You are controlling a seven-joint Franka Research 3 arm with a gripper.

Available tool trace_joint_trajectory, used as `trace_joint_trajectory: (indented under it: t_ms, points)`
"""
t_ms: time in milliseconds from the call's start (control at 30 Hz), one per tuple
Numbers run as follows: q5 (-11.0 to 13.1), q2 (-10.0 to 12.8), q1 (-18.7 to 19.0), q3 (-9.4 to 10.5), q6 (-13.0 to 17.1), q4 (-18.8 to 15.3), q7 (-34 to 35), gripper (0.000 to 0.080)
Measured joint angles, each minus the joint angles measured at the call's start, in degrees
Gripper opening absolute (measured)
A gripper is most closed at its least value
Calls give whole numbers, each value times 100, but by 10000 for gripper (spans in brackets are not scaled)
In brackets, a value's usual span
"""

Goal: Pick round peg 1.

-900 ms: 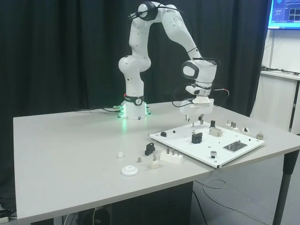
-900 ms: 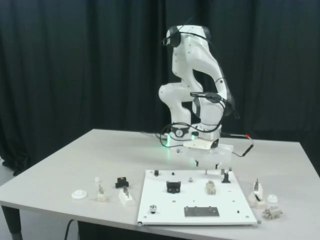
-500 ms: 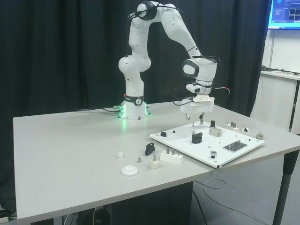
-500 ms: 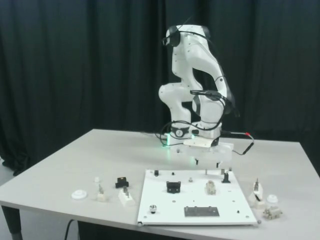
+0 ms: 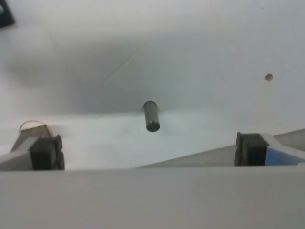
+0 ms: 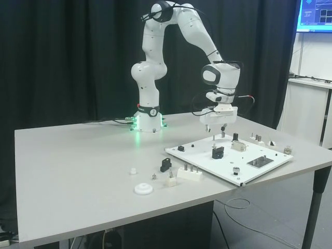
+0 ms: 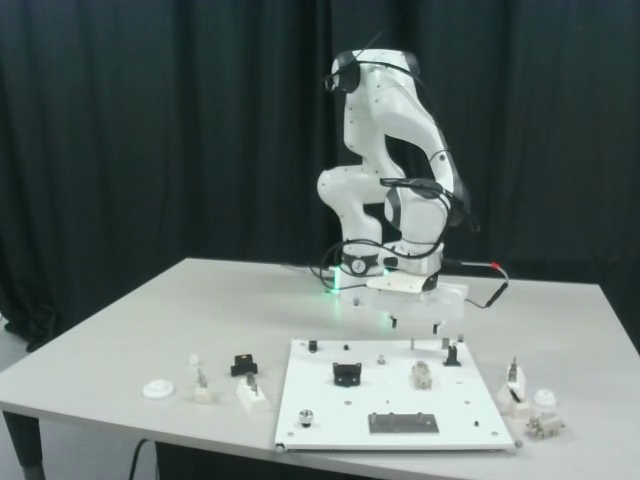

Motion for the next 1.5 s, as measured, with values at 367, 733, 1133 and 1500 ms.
trace_joint_trajectory:
  t_ms: [367,733,1133,1500]
  points:
    - [0,-2,-3,-1,0,1,0,800]
    - [0,-3,-7,-4,0,6,0,800]
    - [12,-22,-16,14,0,43,11,800]
    - [231,-72,24,253,9,234,253,800]
